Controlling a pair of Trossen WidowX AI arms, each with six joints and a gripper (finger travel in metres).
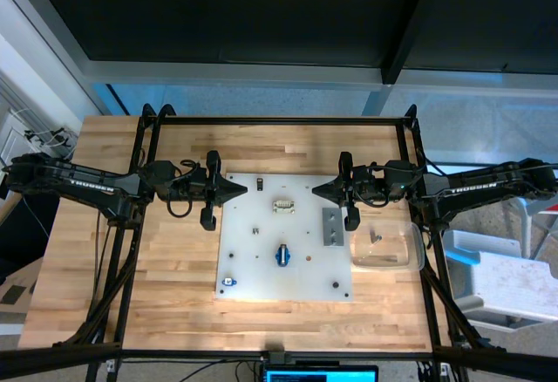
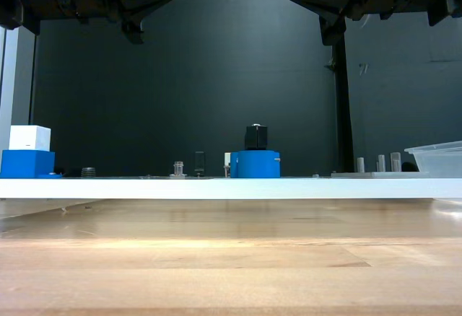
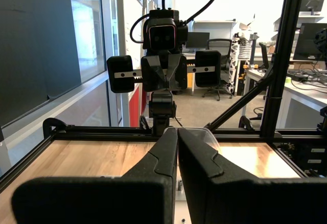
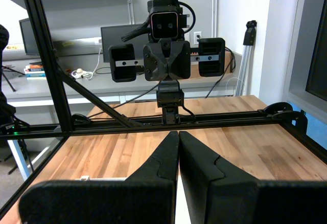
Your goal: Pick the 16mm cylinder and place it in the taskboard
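My left gripper (image 1: 242, 187) and right gripper (image 1: 316, 190) hang high over the taskboard (image 1: 261, 264), fingers pressed together. The tiny 16mm cylinder (image 1: 374, 236) seems to lie in the clear tray (image 1: 420, 251) beside it. I could miss it, or bump the tray and make it roll.

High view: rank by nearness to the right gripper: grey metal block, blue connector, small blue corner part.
1. Grey metal block, taskboard right, by the right gripper.
2. Blue connector, centre.
3. Small blue part, near-left corner, the left gripper side.
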